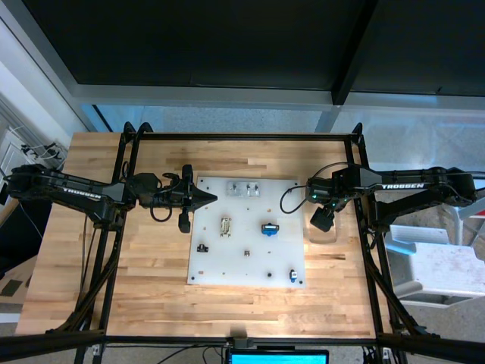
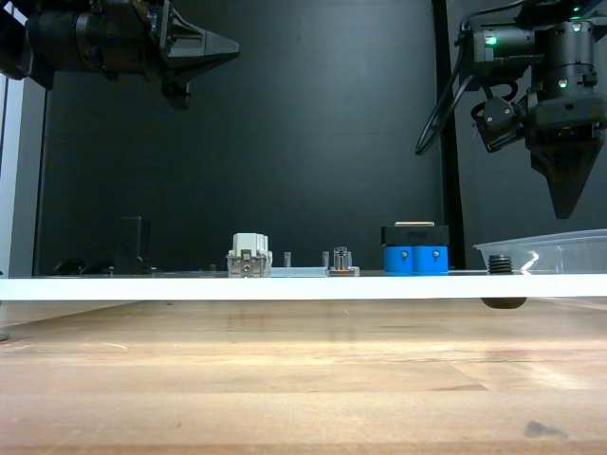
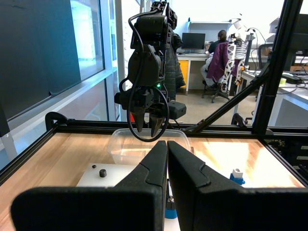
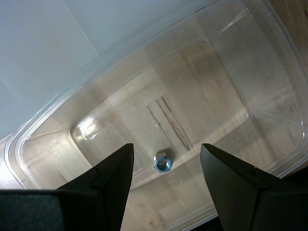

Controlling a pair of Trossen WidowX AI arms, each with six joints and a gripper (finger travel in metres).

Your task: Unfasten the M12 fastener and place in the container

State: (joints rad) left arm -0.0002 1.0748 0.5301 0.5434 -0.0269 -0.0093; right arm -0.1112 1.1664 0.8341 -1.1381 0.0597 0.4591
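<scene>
The right gripper (image 4: 166, 147) hangs wide open, empty, over the tray (image 4: 226, 57); the silver hex nut (image 4: 163, 164) lies on its floor. A straight lift should clear the thin, glossy, round-cornered walls. The ribbed black stud (image 2: 500, 264) stands bare. The left gripper (image 3: 167, 144), closed and empty, is parked at the board's (image 1: 227, 265) left edge.

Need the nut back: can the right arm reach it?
Probably yes: right pincer hangs open above the nut in the clear tray, nothing between. The left pincer sits shut by the board's left edge.
</scene>
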